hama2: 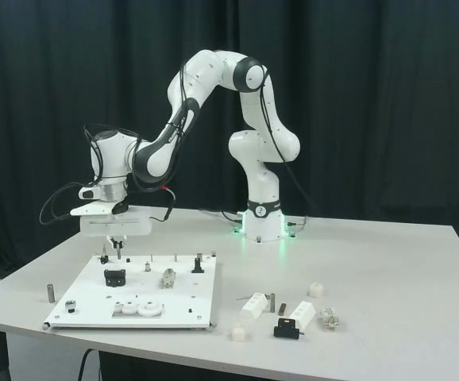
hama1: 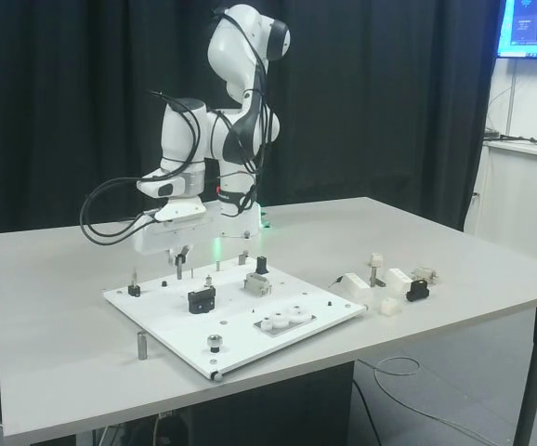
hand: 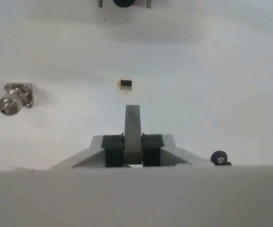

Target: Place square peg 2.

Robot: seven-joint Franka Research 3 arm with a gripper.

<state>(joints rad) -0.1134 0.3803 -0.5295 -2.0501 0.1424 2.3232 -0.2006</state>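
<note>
The pincer (hand: pixel 132 163) was clamped on square peg 2 (hand: pixel 132 130), a slim grey bar that stood out past the black fingertips (hand: pixel 112 150) at the lower centre of the wrist view. Just beyond the peg's tip in that picture lay a small square hole (hand: pixel 125 84) in the white board (hand: pixel 198 71), and the 2 were apart, with bare board between them. A metal connector (hand: pixel 14 98) sat at the left edge of the wrist view, and a small black roller (hand: pixel 219 157) at the lower right. In the first room view the pincer (hama1: pixel 181 251) hung over the upper left part of the board (hama1: pixel 333 311), low but seemingly not touching it; the second room view showed the same, with the pincer (hama2: pixel 117 240) above the board's (hama2: pixel 206 302) far left area on the grey worktop (hama2: pixel 388 317). By my reading, the pick-up was done and the carry nearly so: the peg was held and close to its hole. What remained was to line it up over the hole, lower it in, and let go.
</note>
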